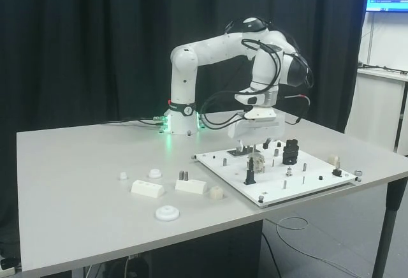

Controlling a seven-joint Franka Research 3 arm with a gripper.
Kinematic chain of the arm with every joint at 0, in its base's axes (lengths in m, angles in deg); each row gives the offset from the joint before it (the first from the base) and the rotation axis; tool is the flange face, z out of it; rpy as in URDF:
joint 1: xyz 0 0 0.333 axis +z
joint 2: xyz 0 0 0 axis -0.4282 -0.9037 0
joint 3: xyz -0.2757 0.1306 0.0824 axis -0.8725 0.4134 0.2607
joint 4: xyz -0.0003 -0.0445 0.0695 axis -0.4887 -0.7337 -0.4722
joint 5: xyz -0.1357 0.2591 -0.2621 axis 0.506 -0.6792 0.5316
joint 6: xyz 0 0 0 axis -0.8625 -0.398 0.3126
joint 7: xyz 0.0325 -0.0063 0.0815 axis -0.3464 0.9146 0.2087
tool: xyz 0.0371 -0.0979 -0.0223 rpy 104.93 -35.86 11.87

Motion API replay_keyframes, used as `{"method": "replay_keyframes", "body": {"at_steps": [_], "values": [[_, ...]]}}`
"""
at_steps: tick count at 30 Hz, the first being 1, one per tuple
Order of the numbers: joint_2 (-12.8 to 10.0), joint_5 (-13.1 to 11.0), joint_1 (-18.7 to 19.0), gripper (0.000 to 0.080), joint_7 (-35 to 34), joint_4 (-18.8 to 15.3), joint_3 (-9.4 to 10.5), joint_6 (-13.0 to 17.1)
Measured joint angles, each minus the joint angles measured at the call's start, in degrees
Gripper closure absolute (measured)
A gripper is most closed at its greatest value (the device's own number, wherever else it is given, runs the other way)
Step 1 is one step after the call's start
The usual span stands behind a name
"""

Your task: Pick large gear.

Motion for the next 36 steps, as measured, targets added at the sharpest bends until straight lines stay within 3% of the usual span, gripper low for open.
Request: {"method": "replay_keyframes", "body": {"at_steps": [36], "values": [[0.2, 1.1, 1.4, 0.0003, -0.9, 0.2, -0.62, -0.4]]}}
